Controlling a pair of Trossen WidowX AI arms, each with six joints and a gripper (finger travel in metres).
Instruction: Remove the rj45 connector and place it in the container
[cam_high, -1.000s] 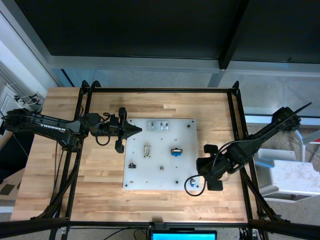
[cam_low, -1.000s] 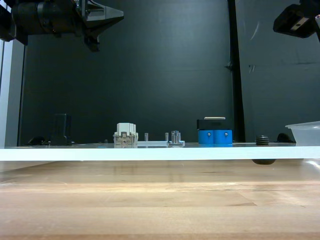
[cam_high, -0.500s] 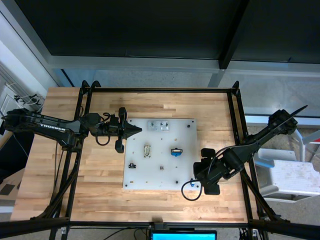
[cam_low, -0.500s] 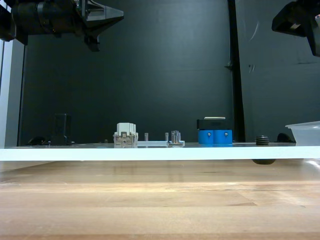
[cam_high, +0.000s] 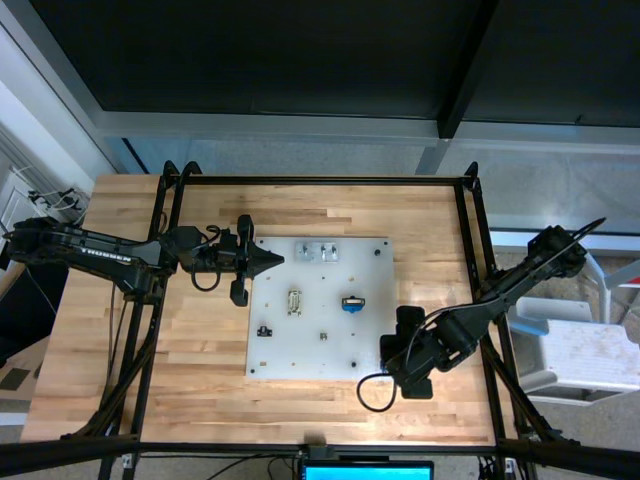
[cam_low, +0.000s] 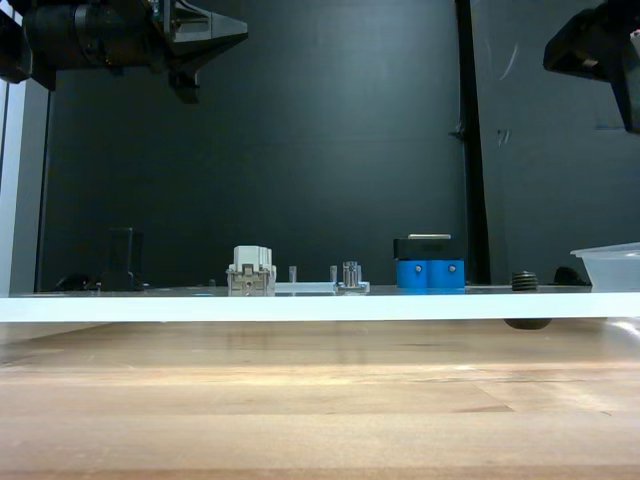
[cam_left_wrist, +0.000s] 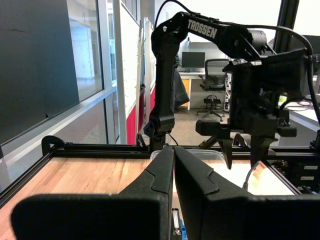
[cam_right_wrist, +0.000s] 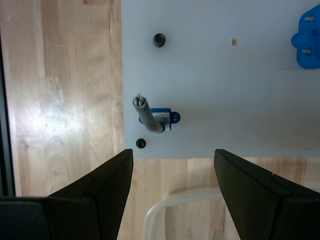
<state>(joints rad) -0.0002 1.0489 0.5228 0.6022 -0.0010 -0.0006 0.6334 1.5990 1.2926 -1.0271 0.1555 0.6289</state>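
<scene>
rj45 connector (cam_right_wrist: 156, 120): plugged into the small blue socket block (cam_right_wrist: 173, 118) at the near right corner of the white board (cam_high: 320, 345), with a short grey cable stub rising from it. The high view hides it under the right arm.
Left gripper (cam_high: 279, 260): held high over the board's left edge, pointing right. Its fingers (cam_left_wrist: 160, 175) are pressed together with only a thin seam between them, and they hold nothing.
Small black part (cam_high: 264, 330): on the board's left side, toward the near edge.
Grey-white connector (cam_high: 294, 302): upright on the board, left of centre.
Metal fitting (cam_high: 316, 250): at the board's far edge.
Blue-and-black connector (cam_high: 351, 304): right of centre, well apart from the corner with the rj45 connector.
Black knurled nut (cam_low: 523, 282): sits on the board near its right end in the low view.
Right gripper (cam_right_wrist: 173, 152): hangs well above the board's near right corner, pointing straight down. Its fingers (cam_right_wrist: 107, 195) are spread wide and empty. The rj45 connector shows below in the gap between them, untouched.
Container (cam_low: 608, 264): clear tray on the wooden table (cam_high: 200, 400), just beside the board's right edge with a strip of bare wood between them. One rounded corner (cam_right_wrist: 165, 201) shows under the right gripper. Nothing can be made out inside it.
</scene>
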